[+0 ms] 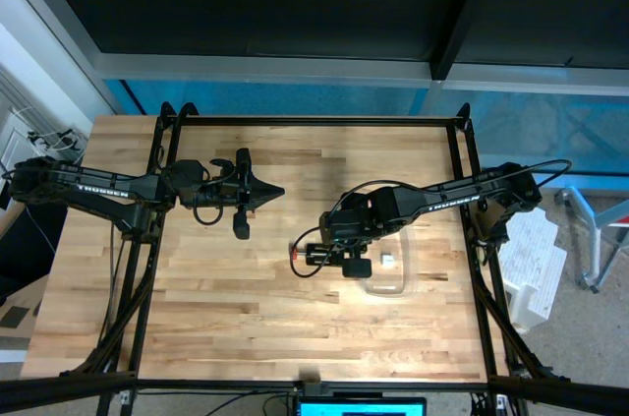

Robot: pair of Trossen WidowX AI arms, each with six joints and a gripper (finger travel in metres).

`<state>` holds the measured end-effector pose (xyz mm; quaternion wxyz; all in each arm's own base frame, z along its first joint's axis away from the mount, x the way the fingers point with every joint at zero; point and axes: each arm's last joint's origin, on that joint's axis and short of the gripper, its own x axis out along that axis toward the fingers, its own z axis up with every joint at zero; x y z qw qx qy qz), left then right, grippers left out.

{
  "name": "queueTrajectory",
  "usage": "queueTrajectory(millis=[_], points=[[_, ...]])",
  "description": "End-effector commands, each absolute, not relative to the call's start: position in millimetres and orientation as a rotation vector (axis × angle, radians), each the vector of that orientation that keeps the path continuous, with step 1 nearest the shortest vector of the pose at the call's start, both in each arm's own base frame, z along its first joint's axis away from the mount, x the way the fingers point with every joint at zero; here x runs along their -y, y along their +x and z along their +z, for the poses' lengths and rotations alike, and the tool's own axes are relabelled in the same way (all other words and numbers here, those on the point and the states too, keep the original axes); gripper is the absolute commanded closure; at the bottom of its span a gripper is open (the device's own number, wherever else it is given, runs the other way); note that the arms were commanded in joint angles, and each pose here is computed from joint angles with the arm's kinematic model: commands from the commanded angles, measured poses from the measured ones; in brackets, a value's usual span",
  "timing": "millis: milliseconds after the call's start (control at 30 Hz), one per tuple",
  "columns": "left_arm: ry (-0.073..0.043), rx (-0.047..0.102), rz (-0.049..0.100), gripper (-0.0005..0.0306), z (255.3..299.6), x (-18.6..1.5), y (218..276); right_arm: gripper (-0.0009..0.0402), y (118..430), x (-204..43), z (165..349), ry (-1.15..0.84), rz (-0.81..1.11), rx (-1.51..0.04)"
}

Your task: Pick the usb-c connector and install on the hub

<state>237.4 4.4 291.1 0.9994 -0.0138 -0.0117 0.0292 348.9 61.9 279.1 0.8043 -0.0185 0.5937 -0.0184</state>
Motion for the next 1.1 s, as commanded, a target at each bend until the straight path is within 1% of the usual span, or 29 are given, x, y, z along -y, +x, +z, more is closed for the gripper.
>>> queueTrajectory(millis=[33, 200, 267, 333, 400, 500, 600, 1100], points=[[-0.027, 0.024, 0.058, 0.03, 291.3, -4.4, 237.5, 0.0393, 354, -62, 274.9, -0.042, -0.04, -1.277], [-0.027, 0.024, 0.058, 0.03, 291.3, -4.4, 237.5, 0.0393, 356, -62, 272.3, -0.042, -0.041, -1.283], [-0.027, 0.024, 0.058, 0.03, 291.2, -4.4, 237.5, 0.0393, 358, -63, 268.1, -0.044, -0.043, -1.292], [-0.027, 0.023, 0.058, 0.03, 291.2, -4.4, 237.5, 0.0393, 358, -63, 267.6, -0.044, -0.043, -1.294], [-0.027, 0.023, 0.058, 0.03, 291.1, -4.4, 237.5, 0.0393, 361, -63, 262.5, -0.049, -0.041, -1.303], [-0.027, 0.025, 0.058, 0.03, 291.3, -4.4, 237.5, 0.0393, 363, -63, 260.3, -0.053, -0.037, -1.303], [-0.027, 0.023, 0.058, 0.03, 291.2, -4.4, 237.5, 0.0393, 364, -64, 257.9, -0.056, -0.036, -1.309], [-0.027, 0.023, 0.058, 0.03, 291.2, -4.4, 237.5, 0.0393, 364, -65, 252.6, -0.043, -0.047, -1.319]])
